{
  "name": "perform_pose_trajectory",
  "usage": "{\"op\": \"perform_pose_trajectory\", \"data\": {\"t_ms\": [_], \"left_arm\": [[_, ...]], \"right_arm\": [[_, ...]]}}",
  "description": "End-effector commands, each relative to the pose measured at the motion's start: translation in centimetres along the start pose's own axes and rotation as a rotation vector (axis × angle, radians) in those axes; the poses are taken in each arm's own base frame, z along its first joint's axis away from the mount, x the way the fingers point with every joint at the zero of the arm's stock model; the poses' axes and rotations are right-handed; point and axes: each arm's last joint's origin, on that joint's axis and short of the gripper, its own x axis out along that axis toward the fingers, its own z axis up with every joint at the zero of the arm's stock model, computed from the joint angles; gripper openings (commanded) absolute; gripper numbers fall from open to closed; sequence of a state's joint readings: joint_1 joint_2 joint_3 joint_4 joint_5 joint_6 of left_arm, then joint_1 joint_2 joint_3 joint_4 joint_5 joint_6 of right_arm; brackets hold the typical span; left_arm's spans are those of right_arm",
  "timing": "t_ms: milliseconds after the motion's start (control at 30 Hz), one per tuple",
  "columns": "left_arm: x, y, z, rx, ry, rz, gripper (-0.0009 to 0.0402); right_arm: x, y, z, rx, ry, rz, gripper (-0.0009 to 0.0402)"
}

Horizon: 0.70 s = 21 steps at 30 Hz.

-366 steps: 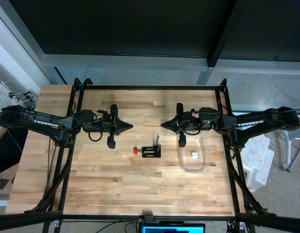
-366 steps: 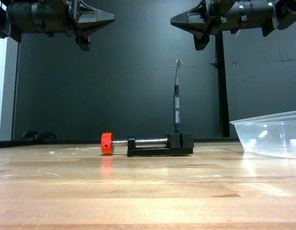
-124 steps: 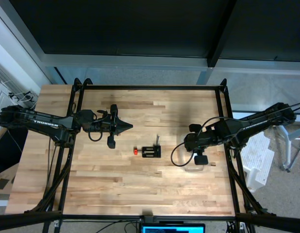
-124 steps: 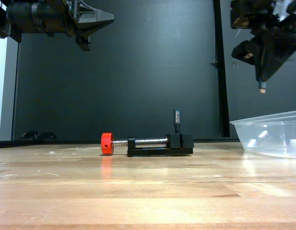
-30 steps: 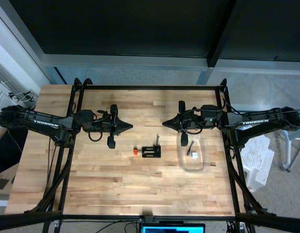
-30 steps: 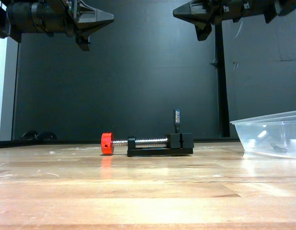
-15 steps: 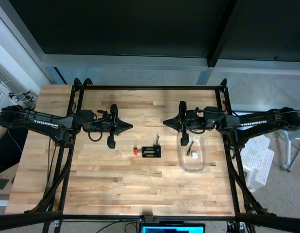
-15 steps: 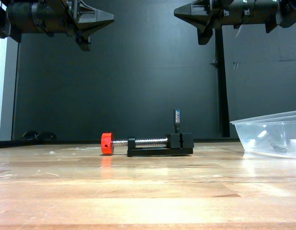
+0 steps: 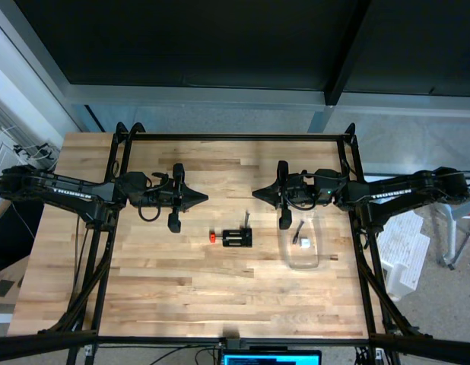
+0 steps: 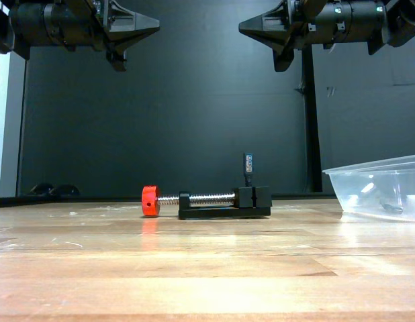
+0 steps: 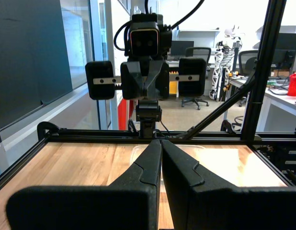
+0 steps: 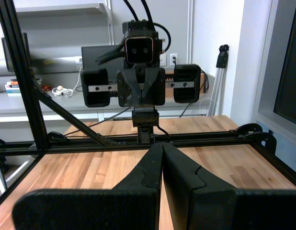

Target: Remove the USB-C connector from taskboard and place in the container

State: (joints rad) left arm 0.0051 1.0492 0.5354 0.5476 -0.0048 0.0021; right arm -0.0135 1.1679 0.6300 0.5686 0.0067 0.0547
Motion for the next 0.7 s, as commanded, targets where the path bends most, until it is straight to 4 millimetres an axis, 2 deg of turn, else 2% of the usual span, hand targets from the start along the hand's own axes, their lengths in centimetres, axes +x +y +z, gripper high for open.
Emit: {"op": "perform_pose_trajectory", "data": {"t_ms": [33,700], "left_arm": [[0.00,0.01,0.01,0.000,0.000,0.000,0.0000],[0.00,0.00,0.01,0.000,0.000,0.000,0.0000]], "right_arm": [[0.03,0.01,0.09,0.000,-0.006,0.001,0.0000],[0.02,0.02,0.05,-0.009,-0.005,0.001,0.0000]]}}
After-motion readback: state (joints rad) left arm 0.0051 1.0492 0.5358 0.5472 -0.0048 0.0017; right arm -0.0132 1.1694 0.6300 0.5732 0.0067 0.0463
